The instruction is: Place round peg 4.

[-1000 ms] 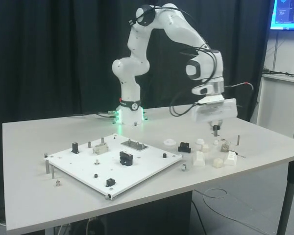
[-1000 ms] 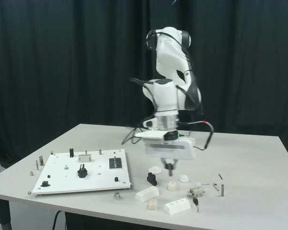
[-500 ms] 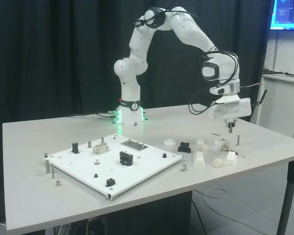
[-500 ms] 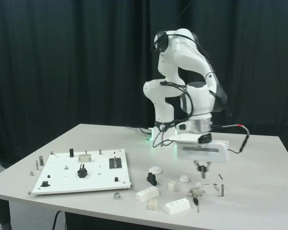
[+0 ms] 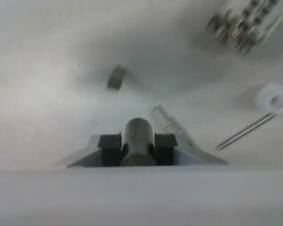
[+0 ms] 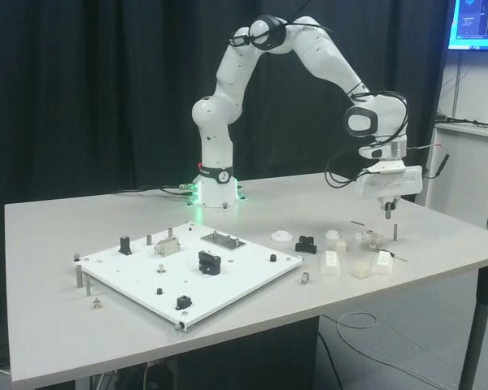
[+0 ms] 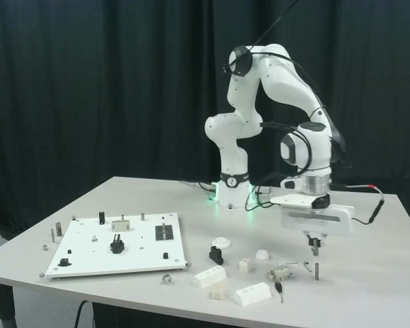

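Observation:
In the wrist view my gripper (image 5: 137, 151) is shut on a short grey round peg (image 5: 137, 134), held between two black pads (image 5: 111, 148). From the room views the gripper (image 6: 386, 213) (image 7: 313, 244) hangs a little above the table at the right end, over the loose parts and far from the white board (image 6: 228, 280) (image 7: 133, 263). Another thin grey peg (image 6: 395, 231) (image 7: 316, 271) stands upright on the table just beside and below the gripper. In the wrist view it is a small grey stub (image 5: 116, 77).
Loose parts lie near the gripper: a metal connector (image 5: 245, 23) (image 7: 279, 275), a white ring (image 5: 272, 97), a thin metal rod (image 5: 245, 132), several white blocks (image 6: 331, 262) (image 7: 253, 294) and a black piece (image 6: 307, 243). The board carries black and grey fittings.
The arm has swung right, away from the board, carrying the gripper from above the white blocks to the table's right end and slightly lower, near the standing thin peg.

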Motion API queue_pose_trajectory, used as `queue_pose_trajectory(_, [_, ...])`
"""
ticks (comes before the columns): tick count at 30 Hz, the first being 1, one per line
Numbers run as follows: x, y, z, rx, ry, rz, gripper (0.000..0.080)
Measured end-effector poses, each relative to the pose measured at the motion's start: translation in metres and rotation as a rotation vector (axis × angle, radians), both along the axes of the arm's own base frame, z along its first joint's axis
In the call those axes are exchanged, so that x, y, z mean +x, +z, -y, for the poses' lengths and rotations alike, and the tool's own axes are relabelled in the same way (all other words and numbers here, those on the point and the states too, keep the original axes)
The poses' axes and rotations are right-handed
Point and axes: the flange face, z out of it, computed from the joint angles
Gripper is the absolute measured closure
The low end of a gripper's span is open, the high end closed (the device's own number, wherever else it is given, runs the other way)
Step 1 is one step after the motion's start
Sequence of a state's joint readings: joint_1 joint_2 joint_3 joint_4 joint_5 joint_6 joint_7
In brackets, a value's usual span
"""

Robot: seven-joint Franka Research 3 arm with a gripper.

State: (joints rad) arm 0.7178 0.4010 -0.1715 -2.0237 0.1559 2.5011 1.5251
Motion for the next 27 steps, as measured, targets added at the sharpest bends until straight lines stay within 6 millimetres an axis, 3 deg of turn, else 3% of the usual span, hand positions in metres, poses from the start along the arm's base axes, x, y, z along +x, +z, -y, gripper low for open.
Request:
queue_pose_trajectory(15, [-0.025,-0.021,-0.046,-0.053,-0.064,-0.007,0.0657])
queue_pose_trajectory(27, [-0.026,-0.032,-0.06,-0.091,-0.089,0.006,0.0657])
